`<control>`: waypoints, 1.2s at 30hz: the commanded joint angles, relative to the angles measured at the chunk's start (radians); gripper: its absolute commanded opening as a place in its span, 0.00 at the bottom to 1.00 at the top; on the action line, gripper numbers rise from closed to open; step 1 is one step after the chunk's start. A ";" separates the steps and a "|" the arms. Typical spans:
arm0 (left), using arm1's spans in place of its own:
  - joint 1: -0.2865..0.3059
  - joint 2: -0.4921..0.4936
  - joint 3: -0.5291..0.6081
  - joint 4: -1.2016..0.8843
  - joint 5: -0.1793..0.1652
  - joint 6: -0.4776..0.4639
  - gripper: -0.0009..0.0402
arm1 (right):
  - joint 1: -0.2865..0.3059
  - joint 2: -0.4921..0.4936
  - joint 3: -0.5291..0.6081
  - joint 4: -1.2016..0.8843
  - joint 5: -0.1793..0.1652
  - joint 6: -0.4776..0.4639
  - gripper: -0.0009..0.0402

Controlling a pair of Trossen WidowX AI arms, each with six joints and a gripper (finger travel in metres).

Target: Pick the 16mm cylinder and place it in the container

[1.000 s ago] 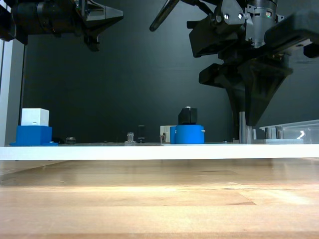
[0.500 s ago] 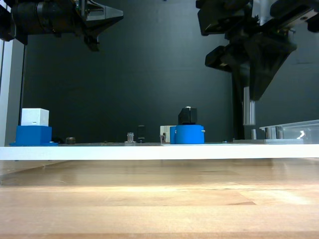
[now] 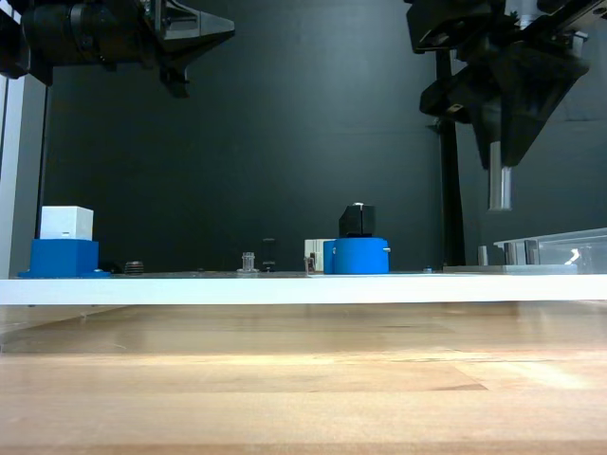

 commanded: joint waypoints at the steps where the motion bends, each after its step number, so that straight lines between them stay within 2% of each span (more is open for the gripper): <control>1: 0.000 0.000 0.000 0.000 0.000 0.000 0.02 | 0.000 -0.038 -0.035 -0.003 0.000 0.027 0.03; 20: 0.000 0.000 0.000 0.000 0.000 0.000 0.02 | 0.000 -0.282 -0.241 -0.051 -0.001 0.101 0.03; 36: 0.000 0.000 0.000 0.000 0.000 0.000 0.02 | 0.000 -0.434 -0.431 -0.058 -0.009 0.229 0.03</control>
